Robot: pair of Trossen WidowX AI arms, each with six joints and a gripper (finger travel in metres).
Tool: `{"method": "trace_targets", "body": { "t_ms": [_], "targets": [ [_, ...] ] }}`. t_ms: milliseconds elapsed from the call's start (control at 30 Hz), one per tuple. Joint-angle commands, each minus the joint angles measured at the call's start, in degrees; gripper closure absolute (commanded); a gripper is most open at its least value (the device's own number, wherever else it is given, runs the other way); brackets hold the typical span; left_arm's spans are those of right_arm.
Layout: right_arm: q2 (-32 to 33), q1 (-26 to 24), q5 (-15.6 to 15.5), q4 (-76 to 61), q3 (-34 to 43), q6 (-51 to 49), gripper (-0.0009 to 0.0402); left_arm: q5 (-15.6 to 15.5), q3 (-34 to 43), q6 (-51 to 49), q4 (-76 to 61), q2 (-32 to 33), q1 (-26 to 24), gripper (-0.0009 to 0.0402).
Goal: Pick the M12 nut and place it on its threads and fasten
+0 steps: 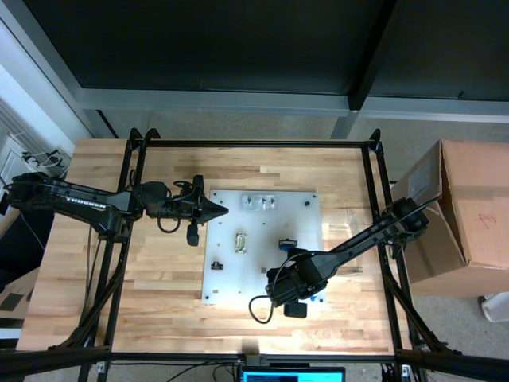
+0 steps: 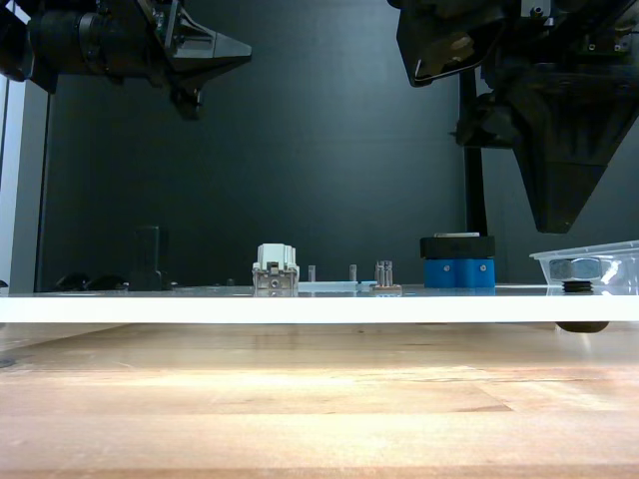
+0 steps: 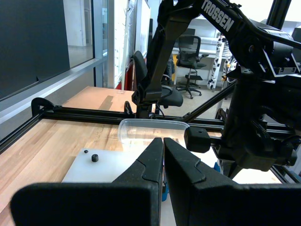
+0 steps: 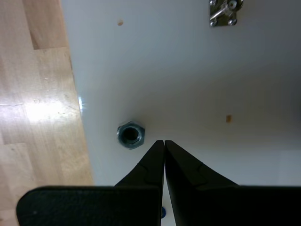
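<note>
The small silver M12 nut (image 2: 576, 268) sits on top of its black ribbed stud (image 2: 577, 287) near the white board's (image 1: 262, 239) near right edge; the ribs still show beneath it. In the right wrist view the nut (image 4: 130, 134) lies free with the stud's dark end in its hole. My right gripper (image 4: 164, 141) is shut on nothing, its tips just beside the nut. In the low view the right gripper (image 2: 552, 226) hangs above the nut, clear of it. My left gripper (image 1: 219, 211) is shut and empty, held high over the board's left edge.
A clear tray (image 2: 602, 259) stands behind the stud. A blue block with a black top (image 2: 457, 262) and a white connector (image 2: 276, 270) stand mid-board. A black frame (image 1: 131, 159) rings the table, and a cardboard box (image 1: 465, 215) stands off its right side.
</note>
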Motion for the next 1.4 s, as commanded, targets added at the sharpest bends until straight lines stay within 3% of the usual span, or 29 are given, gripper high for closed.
{"method": "trace_targets", "body": {
  "t_ms": [33,633,700,833,900,1067,1167,1300,1400],
  "targets": [
    [0.5,0.0,0.2,0.0,-0.1,-1.2,0.0394,0.0,0.0,0.0,0.0,0.0,0.0,0.0393],
    [2.2,0.3,-0.3,1.0,-0.5,-3.0,0.0393,0.0,0.0,0.0,0.0,0.0,0.0,0.0393],
    [2.2,0.3,-2.8,1.7,-0.8,-3.7,0.0393,0.0,0.0,0.0,0.0,0.0,0.0,0.0393],
    [2.2,0.3,-15.2,2.8,-0.9,-6.3,0.0393,0.0,0.0,0.0,0.0,0.0,0.0,0.0393],
    [2.1,0.3,-16.8,2.4,-0.9,-6.9,0.0393,0.0,0.0,0.0,0.0,0.0,0.0,0.0393],
    [1.6,0.3,-8.0,0.6,-0.8,-4.9,0.0394,0.0,0.0,0.0,0.0,0.0,0.0,0.0393],
    [1.6,0.3,-4.6,0.6,-0.8,-3.0,0.0394,0.0,0.0,0.0,0.0,0.0,0.0,0.0393],
    [1.6,0.3,-2.1,0.7,-0.8,-1.6,0.0394,0.0,0.0,0.0,0.0,0.0,0.0,0.0393],
    [1.7,0.3,-1.9,0.9,-0.9,-1.6,0.0393,0.0,0.0,0.0,0.0,0.0,0.0,0.0393]
  ]
}}
